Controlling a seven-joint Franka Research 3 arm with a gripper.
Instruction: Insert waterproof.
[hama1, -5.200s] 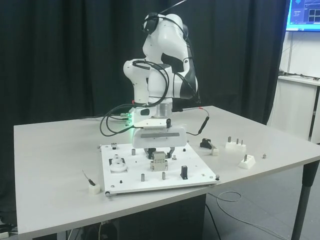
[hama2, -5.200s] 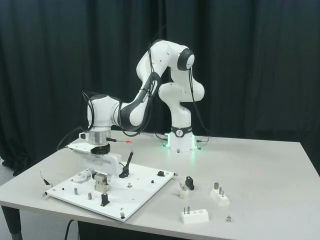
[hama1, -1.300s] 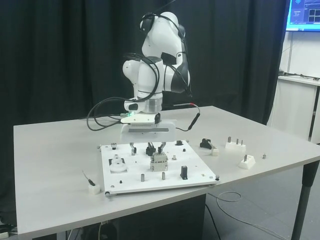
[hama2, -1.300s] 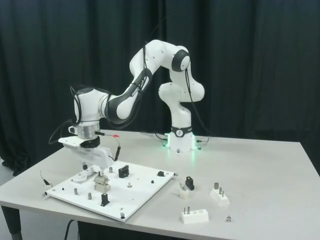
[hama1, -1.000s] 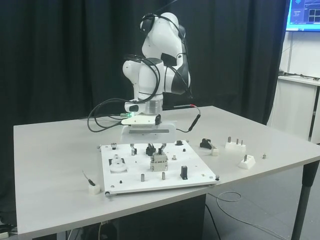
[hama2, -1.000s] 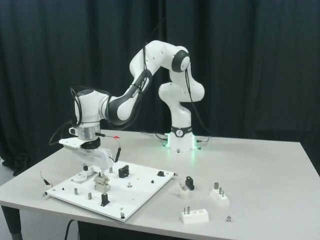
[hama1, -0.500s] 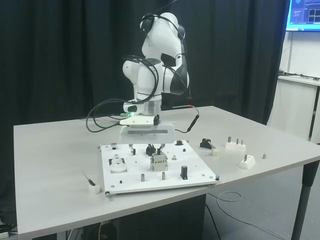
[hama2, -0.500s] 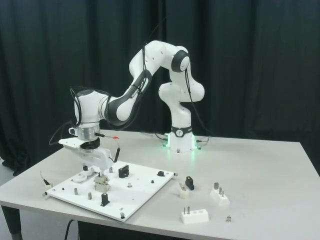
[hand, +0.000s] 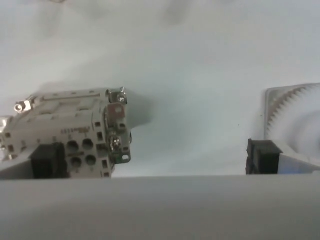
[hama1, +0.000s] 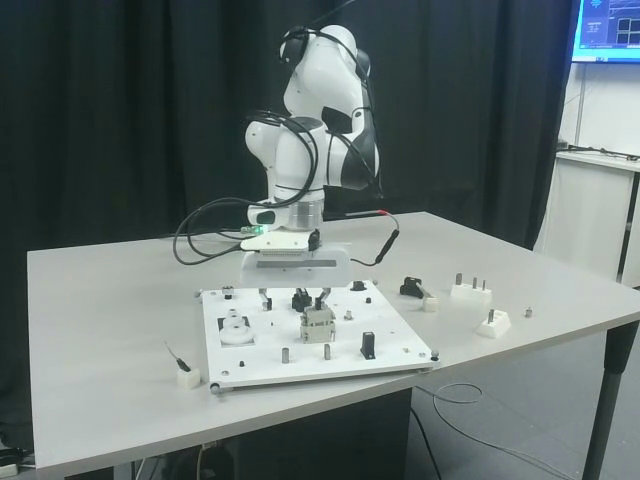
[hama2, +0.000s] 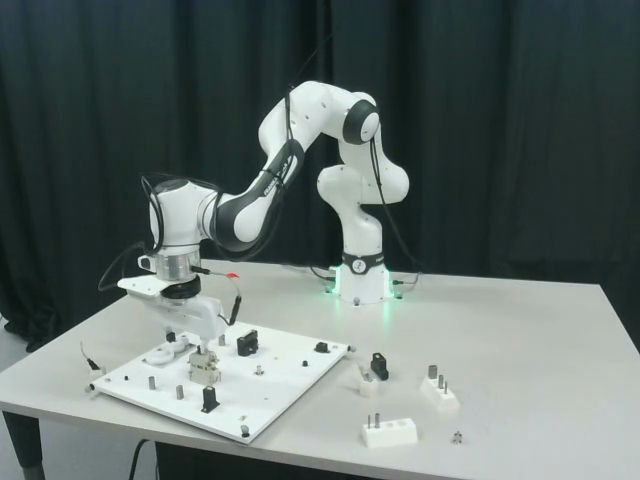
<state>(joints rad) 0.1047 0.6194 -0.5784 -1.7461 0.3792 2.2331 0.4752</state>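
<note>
While the arm hangs over the board:
Room: black curtains behind a grey table.
Surface: white board near the table's front edge, small fixtures on it.
Connector: grey block, upright on the board, pin holes in its face, screws along one side.
Gripper: spread wide above the connector, holding nothing.
Gear: white, beside one fingertip.

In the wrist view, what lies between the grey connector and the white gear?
Only bare white board lies between the connector and the gear; the wrist view shows this.
</note>
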